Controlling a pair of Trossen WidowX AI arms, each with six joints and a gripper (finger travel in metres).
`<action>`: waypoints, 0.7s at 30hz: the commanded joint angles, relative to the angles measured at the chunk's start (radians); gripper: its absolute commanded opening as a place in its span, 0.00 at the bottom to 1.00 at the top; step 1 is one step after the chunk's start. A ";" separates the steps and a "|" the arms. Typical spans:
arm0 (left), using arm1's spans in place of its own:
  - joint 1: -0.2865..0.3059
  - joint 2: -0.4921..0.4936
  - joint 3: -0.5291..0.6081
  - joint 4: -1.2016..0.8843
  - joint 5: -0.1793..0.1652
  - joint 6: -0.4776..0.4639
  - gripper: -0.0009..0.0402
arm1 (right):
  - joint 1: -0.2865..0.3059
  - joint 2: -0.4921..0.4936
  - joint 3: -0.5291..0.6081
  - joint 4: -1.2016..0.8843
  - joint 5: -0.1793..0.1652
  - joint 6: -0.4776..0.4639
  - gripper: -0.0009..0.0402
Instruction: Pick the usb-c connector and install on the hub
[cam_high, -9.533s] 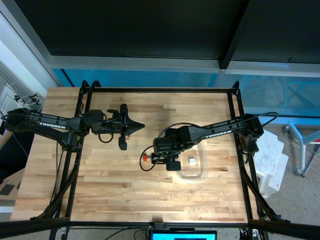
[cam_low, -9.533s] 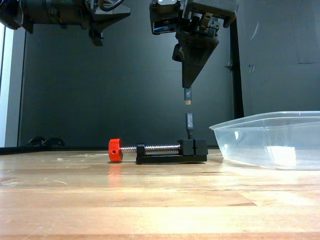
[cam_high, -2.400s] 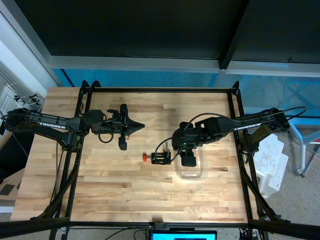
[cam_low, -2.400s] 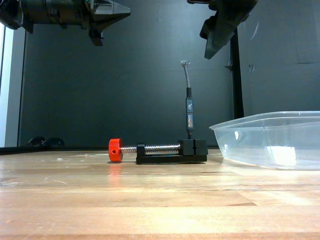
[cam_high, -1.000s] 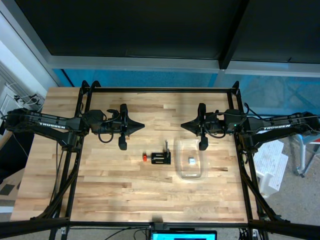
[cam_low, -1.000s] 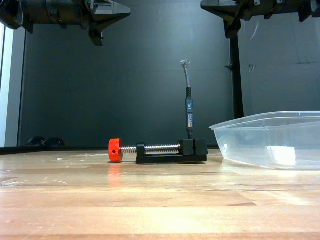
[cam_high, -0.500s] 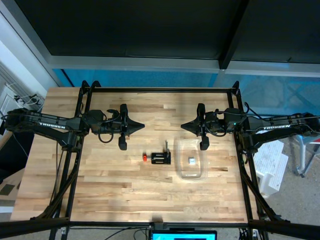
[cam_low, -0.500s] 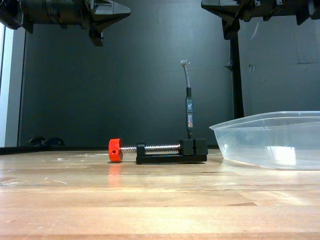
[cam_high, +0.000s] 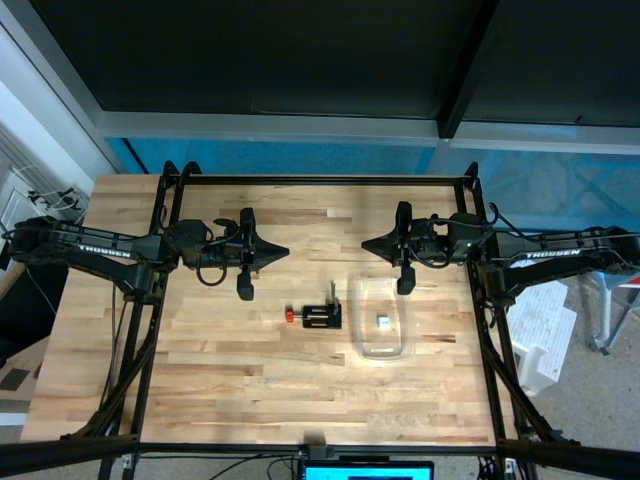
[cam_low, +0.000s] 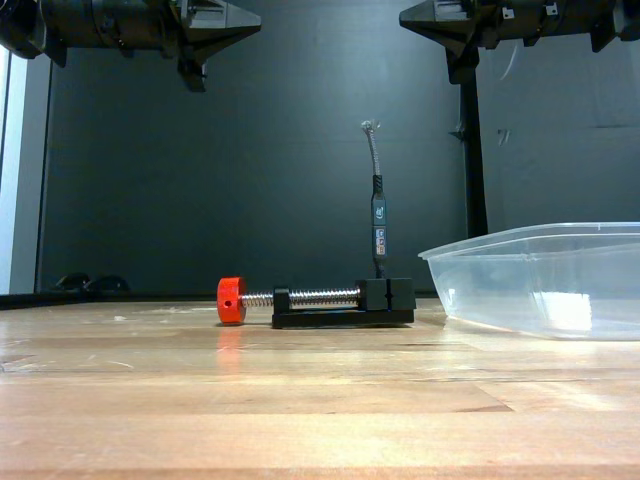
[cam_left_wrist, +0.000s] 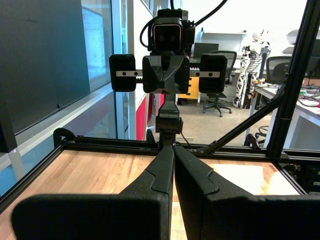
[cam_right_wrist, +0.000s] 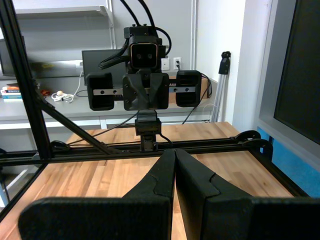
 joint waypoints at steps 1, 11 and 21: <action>0.000 0.000 0.000 0.000 0.000 0.000 0.02 | 0.000 0.000 0.000 -0.001 -0.001 0.002 0.02; 0.000 0.000 0.000 0.000 0.000 0.000 0.02 | 0.001 0.000 0.000 -0.016 -0.001 -0.002 0.02; 0.000 0.000 0.000 0.000 0.000 0.000 0.02 | 0.000 0.000 0.000 -0.016 -0.001 -0.002 0.02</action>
